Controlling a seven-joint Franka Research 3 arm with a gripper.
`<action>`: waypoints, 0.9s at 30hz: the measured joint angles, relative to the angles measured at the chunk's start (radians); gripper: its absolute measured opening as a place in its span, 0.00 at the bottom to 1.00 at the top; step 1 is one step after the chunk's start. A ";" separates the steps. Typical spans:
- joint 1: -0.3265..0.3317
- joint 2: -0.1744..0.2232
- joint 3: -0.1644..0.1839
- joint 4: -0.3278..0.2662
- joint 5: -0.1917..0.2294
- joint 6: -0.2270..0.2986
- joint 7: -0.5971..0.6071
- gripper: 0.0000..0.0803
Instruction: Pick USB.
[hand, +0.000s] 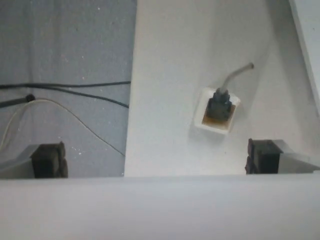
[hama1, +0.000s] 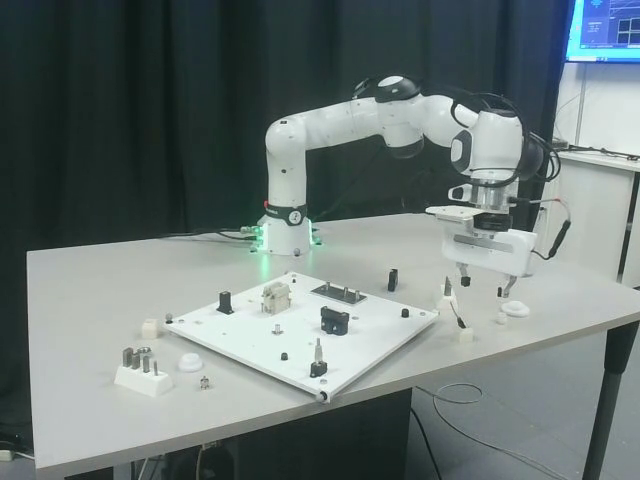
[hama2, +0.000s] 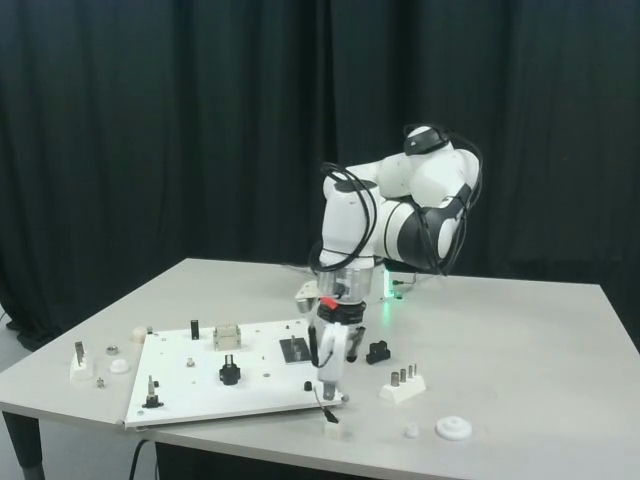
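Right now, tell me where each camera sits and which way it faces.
Wrist view: on the arm's wrist, looking down past both open black fingertips of the gripper at the USB plug in its white holder.
First room view: off one table corner, facing the whole white arm and white board.
Second room view: off another side, facing arm and board.
Shared: both room views show the gripper above the USB plug near the table's edge.

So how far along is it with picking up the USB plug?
Done: the gripper is above the table edge, fingers open, holding nothing. In hand: lining up over the USB plug, which sits in its white holder, off to one side of the fingertips. Left: centre, lower, close, lift.
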 joint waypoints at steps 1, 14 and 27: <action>0.001 0.001 0.001 -0.002 -0.003 0.000 0.009 1.00; 0.012 0.006 0.017 -0.022 -0.058 0.000 0.038 1.00; 0.014 0.017 0.040 -0.022 -0.078 0.017 0.150 1.00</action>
